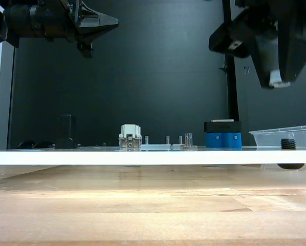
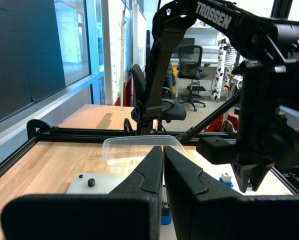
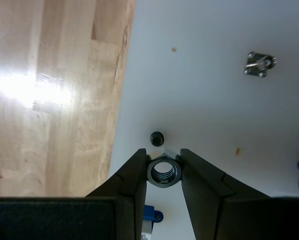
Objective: Unfasten the M12 nut and place it in the container
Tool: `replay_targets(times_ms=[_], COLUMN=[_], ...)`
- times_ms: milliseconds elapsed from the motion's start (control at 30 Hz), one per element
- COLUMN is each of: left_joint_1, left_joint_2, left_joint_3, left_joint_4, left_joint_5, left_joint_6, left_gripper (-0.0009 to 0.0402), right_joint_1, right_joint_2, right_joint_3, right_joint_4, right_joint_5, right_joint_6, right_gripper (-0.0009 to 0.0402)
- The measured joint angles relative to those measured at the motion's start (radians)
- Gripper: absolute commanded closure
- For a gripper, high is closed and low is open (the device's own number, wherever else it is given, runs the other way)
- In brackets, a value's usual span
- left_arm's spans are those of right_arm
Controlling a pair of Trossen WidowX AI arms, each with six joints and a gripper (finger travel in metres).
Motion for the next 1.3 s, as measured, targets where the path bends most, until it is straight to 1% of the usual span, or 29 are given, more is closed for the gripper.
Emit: replay_targets(times_ms=[100,233,300,567,767,1000,1200,1300], left_joint_1=[0.0,0.0,0.0,0.0,0.0,0.0,0.0,0.0], left_joint_2=[0.0,0.0,0.0,0.0,0.0,0.0,0.0,0.0], left_joint_3=[0.0,0.0,0.0,0.0,0.0,0.0,0.0,0.0], left_joint_4=[0.0,0.0,0.0,0.0,0.0,0.0,0.0,0.0], left_joint_5=[0.0,0.0,0.0,0.0,0.0,0.0,0.0,0.0], left_joint_6=[0.0,0.0,0.0,0.0,0.0,0.0,0.0,0.0], left_gripper=[0.0393,0.0393,0.0393,0.0393,0.0393,0.0393,0.0393,0.0393], right_joint_1=[0.0,0.0,0.002,0.035,0.077,0.162,0.212,0.222], right_joint_2=[-0.016,-0.031,-0.059,-0.184,-0.307,-0.457,-0.546,-0.561], right_joint_3=[0.0,-0.006,-0.029,-0.151,-0.284,-0.428,-0.498,-0.514], right_joint_4=[-0.003,-0.017,-0.021,-0.023,-0.023,-0.031,-0.094,-0.113], right_joint_5=[0.0,0.001,0.01,0.009,0.008,0.004,-0.002,-0.003], right_joint_6=[0.017,0.088,0.103,0.125,0.208,0.319,0.426,0.452], right_gripper=[0.0381,0.0381,0.0381,0.0381,0.0381,0.0381,0.0381,0.0381])
